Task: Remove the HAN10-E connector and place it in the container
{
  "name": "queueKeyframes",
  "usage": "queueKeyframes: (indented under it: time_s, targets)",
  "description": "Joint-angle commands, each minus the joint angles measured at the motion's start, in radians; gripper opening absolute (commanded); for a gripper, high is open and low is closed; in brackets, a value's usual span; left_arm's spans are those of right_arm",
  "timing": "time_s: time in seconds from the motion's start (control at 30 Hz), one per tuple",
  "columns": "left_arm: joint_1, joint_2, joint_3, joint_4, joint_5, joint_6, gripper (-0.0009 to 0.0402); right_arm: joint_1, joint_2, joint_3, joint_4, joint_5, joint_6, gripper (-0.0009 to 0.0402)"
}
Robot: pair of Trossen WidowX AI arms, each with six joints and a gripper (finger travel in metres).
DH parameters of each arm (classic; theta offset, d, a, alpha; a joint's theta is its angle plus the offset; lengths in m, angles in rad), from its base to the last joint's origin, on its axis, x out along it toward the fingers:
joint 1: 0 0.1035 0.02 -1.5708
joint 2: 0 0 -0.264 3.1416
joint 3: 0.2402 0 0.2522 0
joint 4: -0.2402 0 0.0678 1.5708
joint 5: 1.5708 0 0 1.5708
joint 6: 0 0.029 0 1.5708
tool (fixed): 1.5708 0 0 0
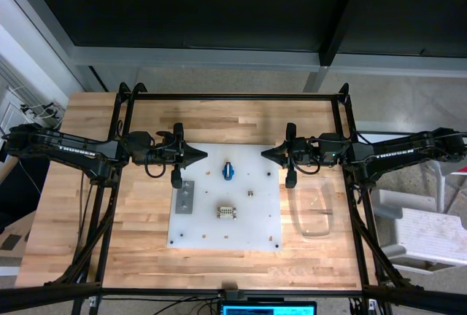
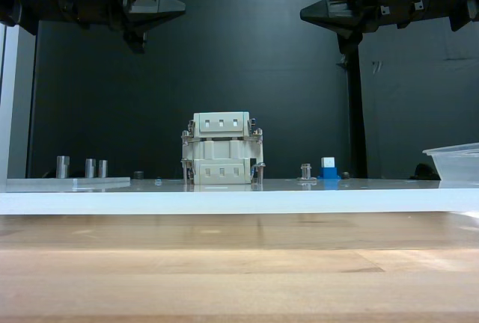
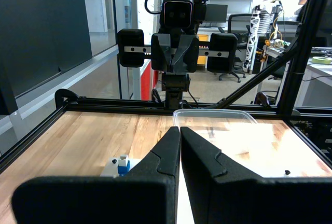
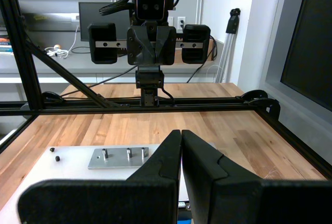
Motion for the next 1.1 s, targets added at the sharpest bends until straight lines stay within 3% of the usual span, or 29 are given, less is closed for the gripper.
queueKeyframes:
  time_s: [0.03,0.5,0.8,1.1]
  targets:
    - [0.001,0.0,0.0,0.0,0.0,0.0,0.0,0.003,0.0,0.0,0.001,-0.105,0.045,0.0]
    - [0.001,0.0,0.0,0.0,0.0,0.0,0.0,0.005,0.0,0.022,-0.014,-0.106,0.075,0.0]
    - [0.0,0.0,0.0,0.0,0.0,0.0,0.0,0.008,0.019,0.198,-0.293,-0.106,0.082,0.0]
    - [0.001,0.0,0.0,0.001,0.0,0.0,0.0,0.036,0.123,0.405,-0.54,-0.105,0.103,0.0]
